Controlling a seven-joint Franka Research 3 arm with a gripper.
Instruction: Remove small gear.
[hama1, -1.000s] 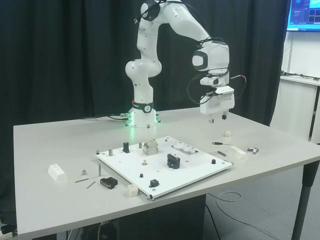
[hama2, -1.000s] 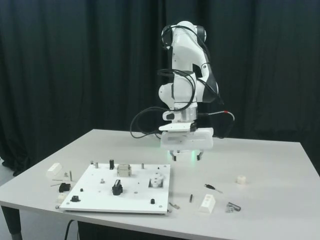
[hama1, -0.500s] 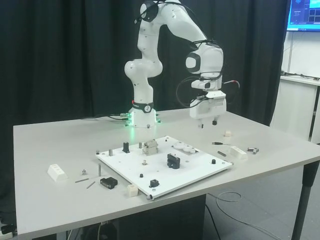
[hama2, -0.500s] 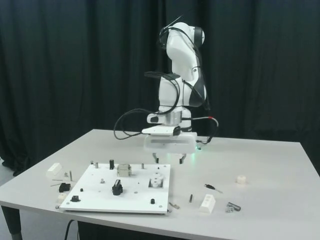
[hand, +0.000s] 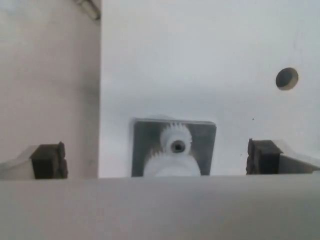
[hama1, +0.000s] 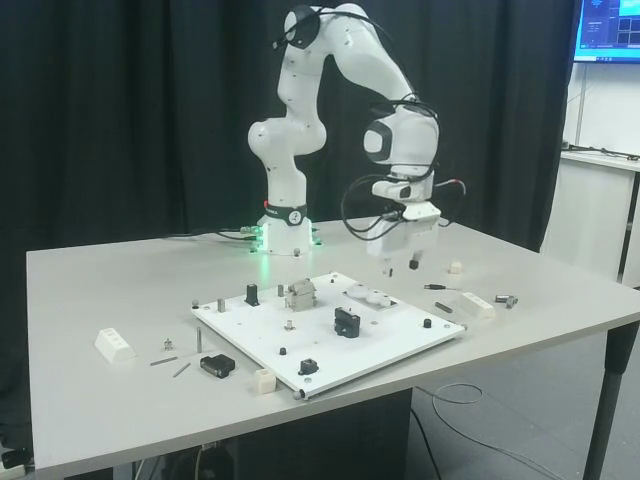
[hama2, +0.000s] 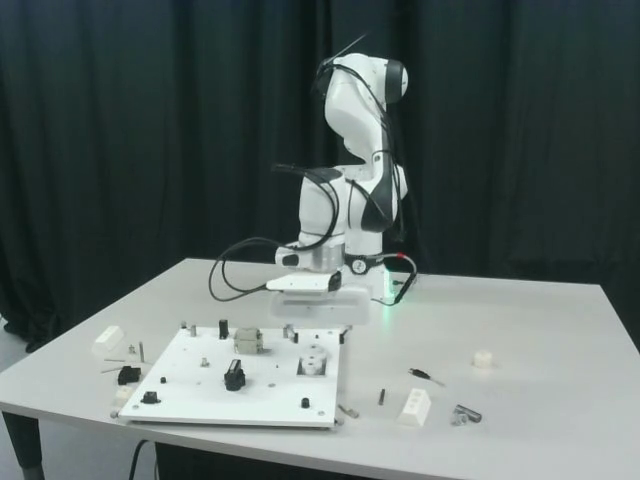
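The small gear sits meshed against a larger gear in a grey recess of the white board, on its peg, so the removal itself is not yet done. The hand hangs above that corner of the board, well clear of the gears, with its two black-tipped fingers spread wide and nothing between them. In the wrist view the small gear lies between the two fingertips but nearer the camera body's edge than the middle of the gap, and the larger gear is partly hidden by that edge. By my reading the approach is mostly finished and the hand is roughly lined up over the gear pair. What is left is the bulk of the job: centre over the small gear alone, descend, close on it without catching the larger one, lift it straight off its peg and set it down on the tabletop.
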